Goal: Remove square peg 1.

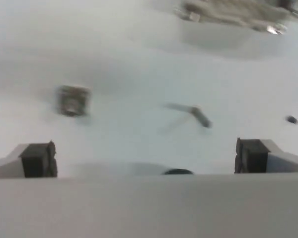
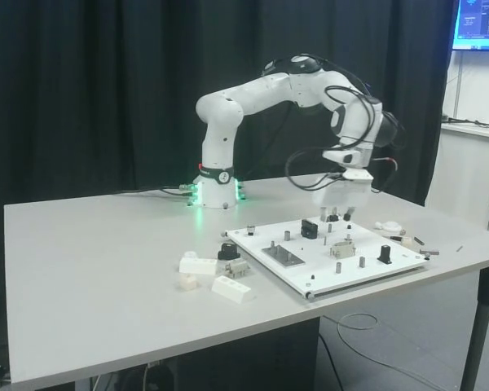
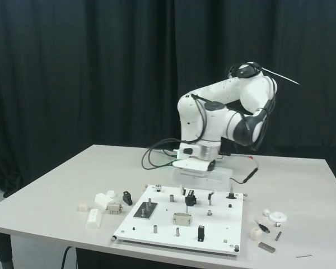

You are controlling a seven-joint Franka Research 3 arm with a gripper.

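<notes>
My gripper (image 1: pixel 145 157) is open, its two black fingertips (image 1: pixel 37 158) spread wide with nothing between them. In the wrist view a small grey square-topped peg (image 1: pixel 73 100) stands on the white board, ahead of the fingertips and nearer one of them. I cannot match it to a peg in the room views. A thin grey pin (image 1: pixel 198 115) lies on the board further along. In the first room view the gripper (image 2: pixel 340 213) hovers a little above the far side of the white board (image 2: pixel 326 273), touching nothing.
The board (image 3: pixel 213 235) carries several short grey pegs, a grey plate (image 2: pixel 284 256) and black parts (image 2: pixel 310 229). Loose white blocks (image 2: pixel 200 265) lie on the grey table on one side of it. Small white and grey parts (image 3: pixel 277 217) lie on the other side.
</notes>
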